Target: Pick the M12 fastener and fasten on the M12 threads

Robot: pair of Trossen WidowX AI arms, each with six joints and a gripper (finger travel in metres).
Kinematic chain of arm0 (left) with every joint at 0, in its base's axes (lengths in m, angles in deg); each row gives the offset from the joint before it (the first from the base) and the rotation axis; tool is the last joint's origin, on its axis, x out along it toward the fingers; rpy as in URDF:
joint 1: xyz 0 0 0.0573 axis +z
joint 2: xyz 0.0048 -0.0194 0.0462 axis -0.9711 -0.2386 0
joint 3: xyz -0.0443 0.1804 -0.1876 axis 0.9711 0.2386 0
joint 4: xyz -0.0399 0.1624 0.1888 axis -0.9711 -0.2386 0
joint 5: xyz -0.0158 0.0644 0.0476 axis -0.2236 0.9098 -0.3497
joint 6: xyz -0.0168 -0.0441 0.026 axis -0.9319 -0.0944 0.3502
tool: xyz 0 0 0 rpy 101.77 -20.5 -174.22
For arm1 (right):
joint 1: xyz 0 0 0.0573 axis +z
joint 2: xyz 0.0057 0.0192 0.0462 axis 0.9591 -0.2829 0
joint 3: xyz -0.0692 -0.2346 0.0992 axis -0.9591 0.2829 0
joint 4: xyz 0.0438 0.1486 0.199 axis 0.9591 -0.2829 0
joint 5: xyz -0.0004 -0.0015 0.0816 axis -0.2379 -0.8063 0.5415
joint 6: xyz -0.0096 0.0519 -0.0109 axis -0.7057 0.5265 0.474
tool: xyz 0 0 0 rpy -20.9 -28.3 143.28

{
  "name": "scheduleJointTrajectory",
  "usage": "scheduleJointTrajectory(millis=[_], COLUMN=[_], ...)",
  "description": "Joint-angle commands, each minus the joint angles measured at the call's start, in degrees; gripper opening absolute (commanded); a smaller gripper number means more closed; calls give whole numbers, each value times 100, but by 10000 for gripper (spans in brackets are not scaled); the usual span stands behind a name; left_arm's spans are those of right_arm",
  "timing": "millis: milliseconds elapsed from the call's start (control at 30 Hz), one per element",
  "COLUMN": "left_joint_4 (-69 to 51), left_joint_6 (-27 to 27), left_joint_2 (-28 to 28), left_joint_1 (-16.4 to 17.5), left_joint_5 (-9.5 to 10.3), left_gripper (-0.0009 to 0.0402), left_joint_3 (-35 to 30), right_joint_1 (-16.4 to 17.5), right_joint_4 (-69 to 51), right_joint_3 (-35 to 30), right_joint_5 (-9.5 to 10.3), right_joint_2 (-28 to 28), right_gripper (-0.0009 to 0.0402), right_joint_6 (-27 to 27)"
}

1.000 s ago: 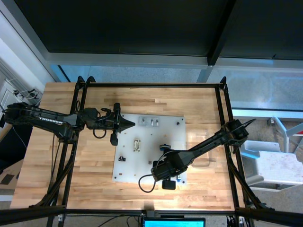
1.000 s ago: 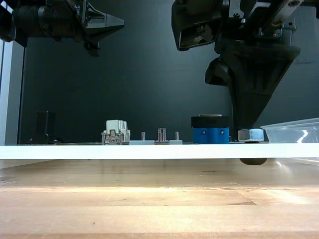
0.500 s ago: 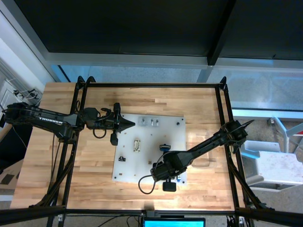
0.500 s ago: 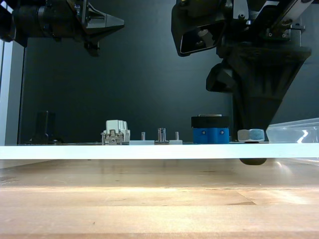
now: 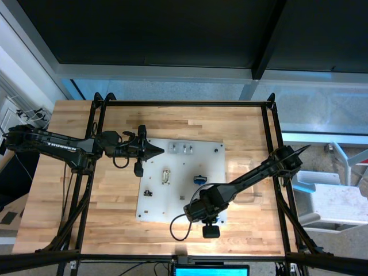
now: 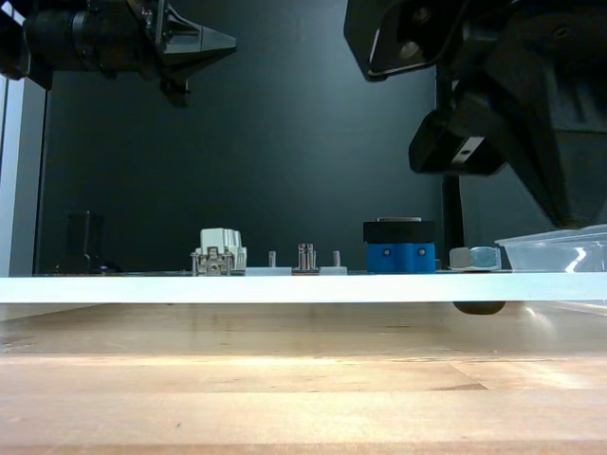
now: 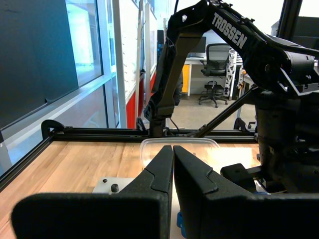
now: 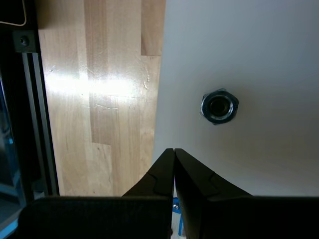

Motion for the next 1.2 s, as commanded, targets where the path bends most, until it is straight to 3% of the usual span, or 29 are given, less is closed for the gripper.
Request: scheduleJointTrajectory(millis=[33, 133, 300, 833, 867, 900, 1000, 1033, 1067, 1200], left_joint_4=[0, 2, 0, 2, 2, 2, 2, 2, 2, 7], left_joint_6=[0, 0, 0, 0, 0, 0, 0, 0, 0, 0], left_joint_2=[0, 0, 0, 0, 0, 0, 0, 0, 0, 0], left_joint_1=[2, 0, 0, 0, 2, 0, 2, 0, 0, 0], left_joint_5=[0, -2, 0, 0, 0, 0, 0, 0, 0, 0], left_gripper=[0, 0, 0, 0, 0, 0, 0, 0, 0, 0], left_joint_3=[0, 0, 0, 0, 0, 0, 0, 0, 0, 0], right_joint_1=[-7, -11, -50, -59, -59, -59, -59, -59, -57, -57], right_joint_4=[-39, -52, -37, 142, 164, 181, 155, 138, 111, 70], right_joint_3=[-2, -2, -2, 0, 0, 0, 0, 0, 0, -4], right_joint_5=[-337, -708, -1117, -1134, -1008, -752, 553, 815, 870, 671], right_joint_2=[52, 59, -15, -129, -129, -129, -125, -125, -122, -96], right_gripper=[0, 0, 0, 0, 0, 0, 0, 0, 0, 0], right_joint_6=[35, 59, 59, 57, 55, 22, -223, -297, -293, -267])
